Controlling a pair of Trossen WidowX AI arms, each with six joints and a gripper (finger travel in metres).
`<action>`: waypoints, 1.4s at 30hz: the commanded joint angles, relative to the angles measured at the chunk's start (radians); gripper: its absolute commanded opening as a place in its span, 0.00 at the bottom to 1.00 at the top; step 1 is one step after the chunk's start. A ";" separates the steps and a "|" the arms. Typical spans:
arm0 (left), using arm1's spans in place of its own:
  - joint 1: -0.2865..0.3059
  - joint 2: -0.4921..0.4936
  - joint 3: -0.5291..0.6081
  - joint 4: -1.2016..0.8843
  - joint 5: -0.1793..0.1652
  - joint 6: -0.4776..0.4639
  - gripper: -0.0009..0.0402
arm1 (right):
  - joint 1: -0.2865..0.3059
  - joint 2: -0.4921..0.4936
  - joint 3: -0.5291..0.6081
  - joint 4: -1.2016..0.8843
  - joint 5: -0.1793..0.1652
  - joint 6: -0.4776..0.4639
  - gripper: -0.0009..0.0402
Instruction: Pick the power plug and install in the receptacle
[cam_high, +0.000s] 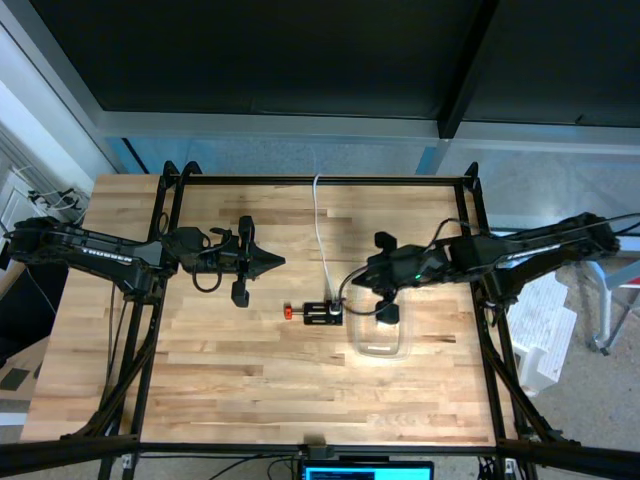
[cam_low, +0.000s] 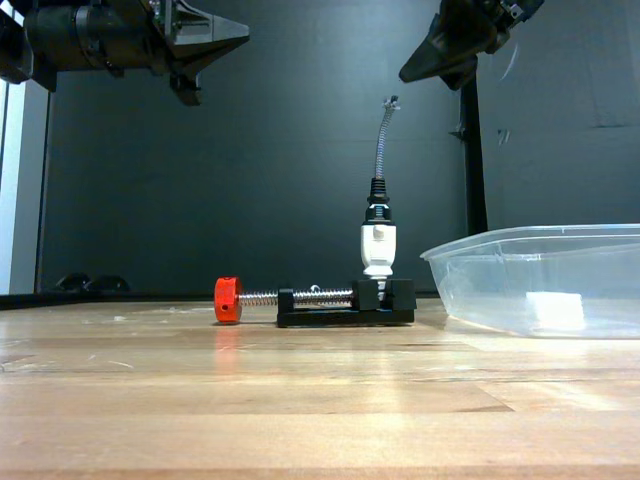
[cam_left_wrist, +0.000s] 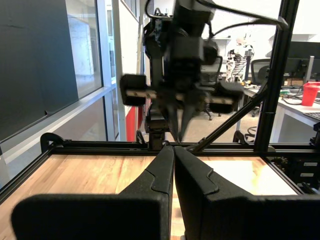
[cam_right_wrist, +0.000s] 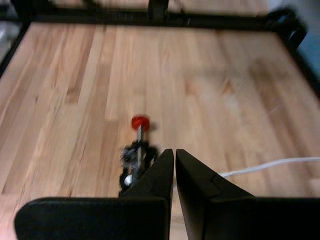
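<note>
Power plug (cam_low: 377, 195) stands upright, seated on top of the white receptacle (cam_low: 378, 246), with a braided lead curving up from it. The receptacle sits in the black clamp (cam_low: 345, 302) with a red knob (cam_low: 228, 300), mid table (cam_high: 200, 380); a white cord (cam_high: 321, 230) runs away from it. Right gripper (cam_right_wrist: 174, 151) hangs above and just right of the plug, fingers pressed together, holding nothing. Left gripper (cam_left_wrist: 173, 148) is raised well left of the clamp, also closed and empty. Clear tray (cam_low: 480, 275) beside the clamp holds a white block (cam_low: 555, 310).
</note>
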 joint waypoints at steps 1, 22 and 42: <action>0.000 0.000 0.000 0.000 0.000 0.000 0.02 | -0.032 -0.056 -0.045 0.100 -0.039 -0.040 0.02; 0.000 0.000 0.000 0.000 0.000 0.000 0.02 | -0.180 -0.214 -0.380 0.748 -0.211 -0.051 0.02; 0.000 0.000 0.000 0.000 0.000 0.000 0.02 | -0.177 -0.261 -0.509 0.880 -0.210 -0.045 0.02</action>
